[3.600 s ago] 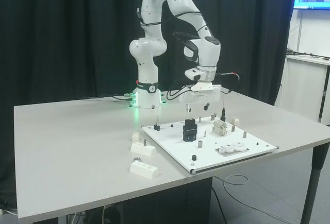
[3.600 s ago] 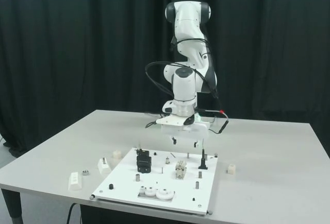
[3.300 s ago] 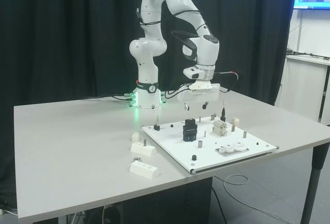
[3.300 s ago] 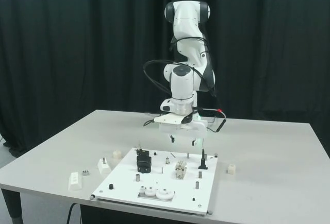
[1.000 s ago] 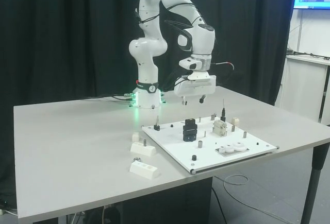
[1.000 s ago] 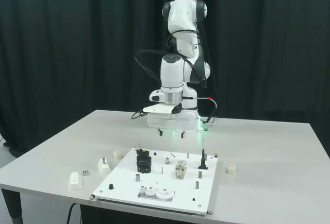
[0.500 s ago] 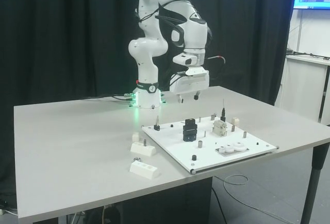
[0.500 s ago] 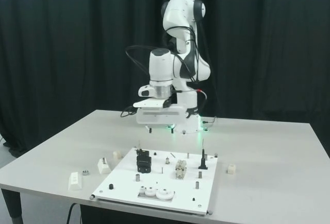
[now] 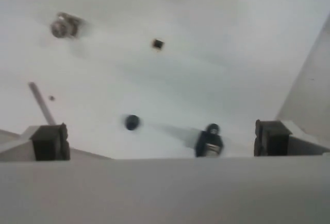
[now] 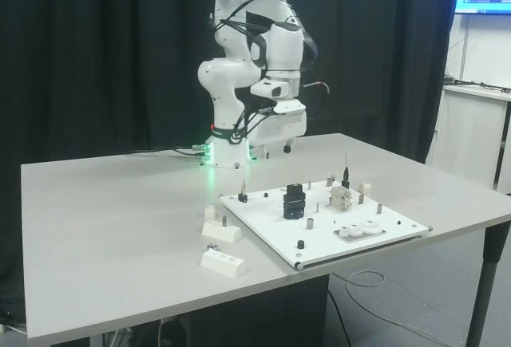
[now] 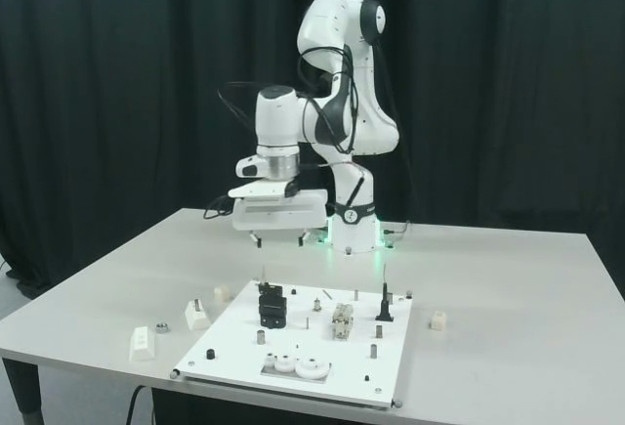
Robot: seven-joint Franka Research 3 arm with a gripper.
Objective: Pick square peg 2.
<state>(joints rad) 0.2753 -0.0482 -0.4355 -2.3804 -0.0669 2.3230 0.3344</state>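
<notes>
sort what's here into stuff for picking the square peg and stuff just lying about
For the job:
- gripper, open, hanging above the table behind the board
- white board with small parts standing on it; which one is the square peg cannot be told

Lying about:
- long white block
- white block with a pin
- small white cube

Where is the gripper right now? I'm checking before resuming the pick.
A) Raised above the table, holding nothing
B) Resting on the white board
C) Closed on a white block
A: in both room views the gripper hangs well above the white board, fingers apart and empty.
</notes>
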